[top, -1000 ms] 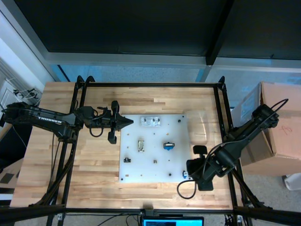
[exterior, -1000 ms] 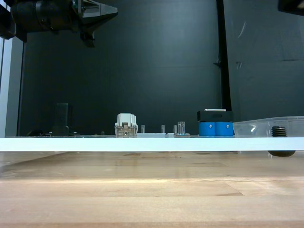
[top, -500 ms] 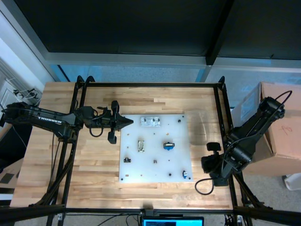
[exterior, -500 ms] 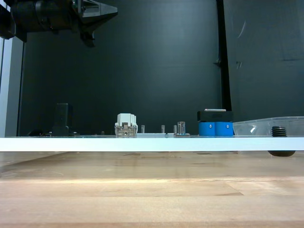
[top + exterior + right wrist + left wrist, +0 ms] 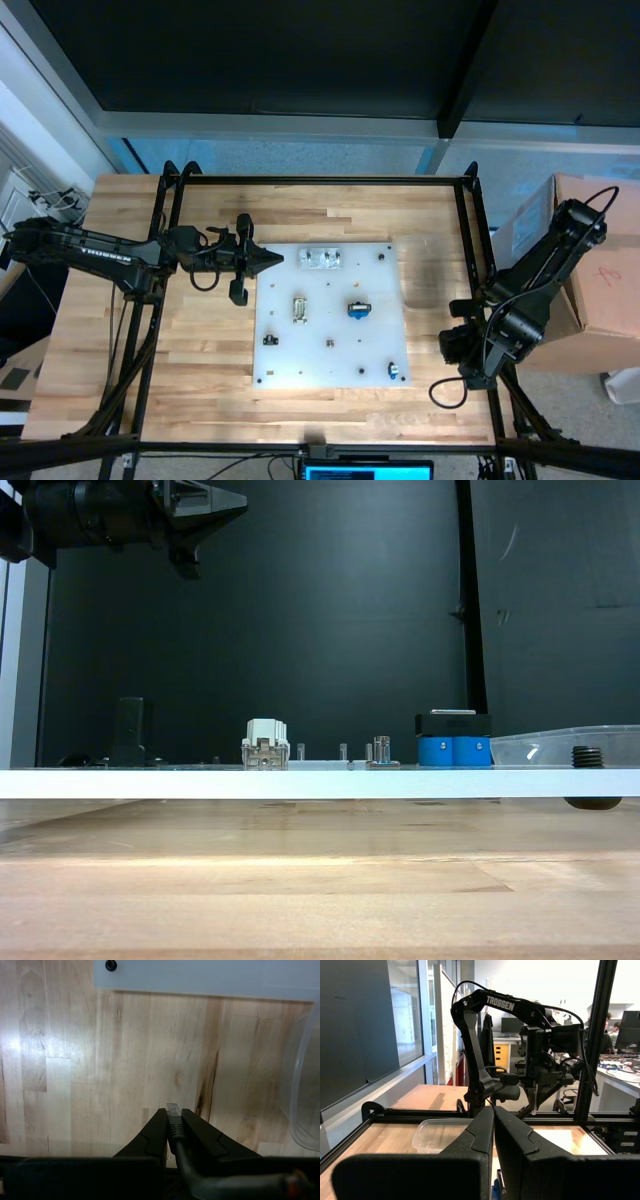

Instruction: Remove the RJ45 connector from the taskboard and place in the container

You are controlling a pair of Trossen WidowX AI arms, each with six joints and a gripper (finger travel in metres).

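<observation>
Evidently the removal half of the job is done. The right gripper (image 5: 174, 1113) is clamped narrowly on the RJ45 connector (image 5: 173, 1106), whose clear tip pokes out just past the fingertips, while its dark cable (image 5: 184, 1170) trails back between the fingers. The connector is held clear of the taskboard (image 5: 200, 977). The board's white edge lies well ahead of the gripper, and only bare worktop (image 5: 125, 1060) sits directly beneath it.

What is left, as I judge it, is the placing. The clear container (image 5: 301, 1075) lies off to one side of the right gripper, with only its curved rim showing in the wrist view. The connector is not over it yet. The gripper must carry the part sideways across that rim and then let go inside the tub. The trailing cable may drag or tip the part as it drops, so that deserves care.

The left gripper (image 5: 268, 259) hangs high above the far-left edge of the board, pointing inward. Its fingers are pressed together with nothing between them. From its own camera the container sits well ahead of it, with the right arm standing beyond.
</observation>
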